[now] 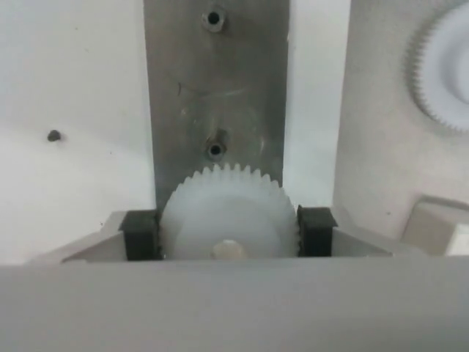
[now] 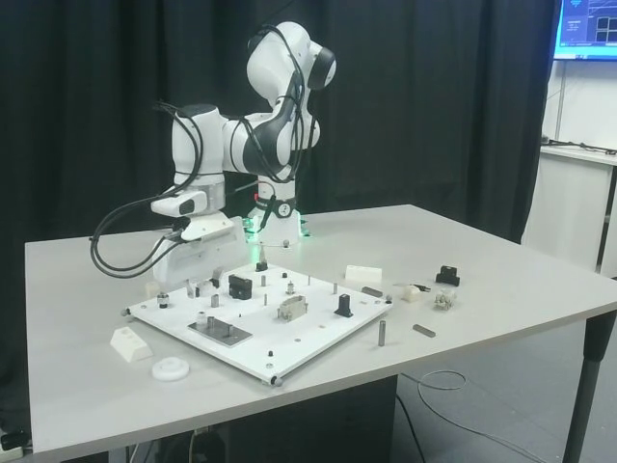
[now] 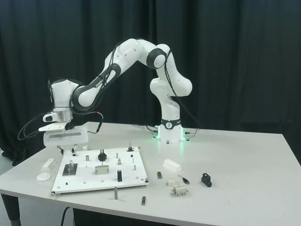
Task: Place medium gear.
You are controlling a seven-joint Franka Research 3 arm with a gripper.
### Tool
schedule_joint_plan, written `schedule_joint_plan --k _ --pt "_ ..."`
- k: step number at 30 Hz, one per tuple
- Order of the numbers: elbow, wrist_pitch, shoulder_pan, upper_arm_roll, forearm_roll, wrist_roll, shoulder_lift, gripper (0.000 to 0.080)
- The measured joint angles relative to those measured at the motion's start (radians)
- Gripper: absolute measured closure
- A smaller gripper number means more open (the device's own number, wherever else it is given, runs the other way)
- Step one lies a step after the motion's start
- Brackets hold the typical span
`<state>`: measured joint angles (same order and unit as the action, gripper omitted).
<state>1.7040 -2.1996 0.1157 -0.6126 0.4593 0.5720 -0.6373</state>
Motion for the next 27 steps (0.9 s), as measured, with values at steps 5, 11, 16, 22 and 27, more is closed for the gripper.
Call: schedule_joint_plan --k 5,11,16,22,27 --pt "0.0 -0.015 0.0 -0.006 -0.006 0.0 0.0 0.0406" --pt "0.0 -0.047 0.006 -0.019 -0.027 0.002 -0.005 0.0406" --pt "0.001 -0.076 0.023 -0.029 -0.042 0.007 -0.013 0.0406" --pt "0.001 -0.108 0.062 -0.037 -0.043 0.046 -0.026 0.0406" --pt "0.001 -0.131 0.108 -0.038 -0.043 0.085 -0.038 0.0406"
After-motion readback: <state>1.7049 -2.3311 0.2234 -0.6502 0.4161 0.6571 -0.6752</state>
